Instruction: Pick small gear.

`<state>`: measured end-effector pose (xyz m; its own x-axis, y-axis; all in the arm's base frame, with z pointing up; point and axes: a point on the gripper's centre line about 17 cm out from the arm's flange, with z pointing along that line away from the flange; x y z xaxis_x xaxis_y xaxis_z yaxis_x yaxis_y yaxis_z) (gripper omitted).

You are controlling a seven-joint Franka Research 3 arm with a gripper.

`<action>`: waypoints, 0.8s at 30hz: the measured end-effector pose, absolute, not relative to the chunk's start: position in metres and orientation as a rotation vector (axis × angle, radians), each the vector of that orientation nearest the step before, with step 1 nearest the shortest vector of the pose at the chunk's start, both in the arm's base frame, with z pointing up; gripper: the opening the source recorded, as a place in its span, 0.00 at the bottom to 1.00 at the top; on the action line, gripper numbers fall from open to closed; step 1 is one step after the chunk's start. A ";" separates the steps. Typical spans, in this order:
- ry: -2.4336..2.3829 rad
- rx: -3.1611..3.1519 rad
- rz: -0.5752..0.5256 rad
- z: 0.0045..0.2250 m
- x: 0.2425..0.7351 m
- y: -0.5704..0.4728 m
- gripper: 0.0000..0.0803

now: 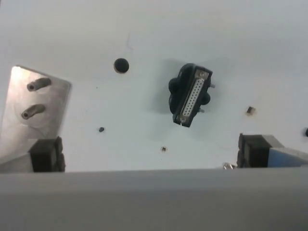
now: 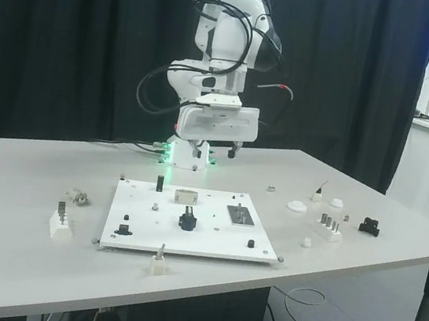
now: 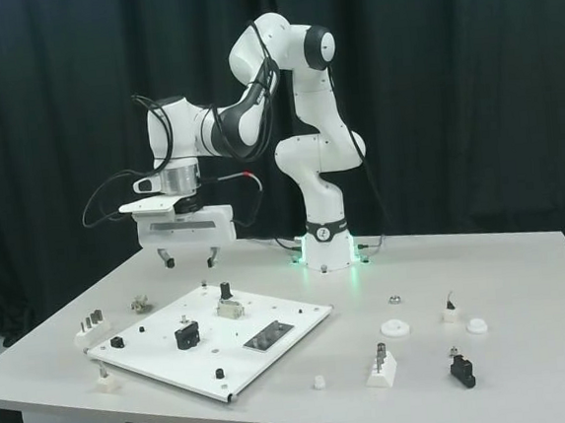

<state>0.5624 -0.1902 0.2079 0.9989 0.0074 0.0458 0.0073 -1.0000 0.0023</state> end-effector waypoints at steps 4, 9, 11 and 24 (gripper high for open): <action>0.012 3.136 0.079 0.209 0.565 -0.191 1.00; 0.011 3.137 0.089 0.211 0.567 -0.190 1.00; 0.004 3.143 0.099 0.211 0.569 -0.188 1.00; -0.033 3.185 0.203 0.210 0.603 -0.156 1.00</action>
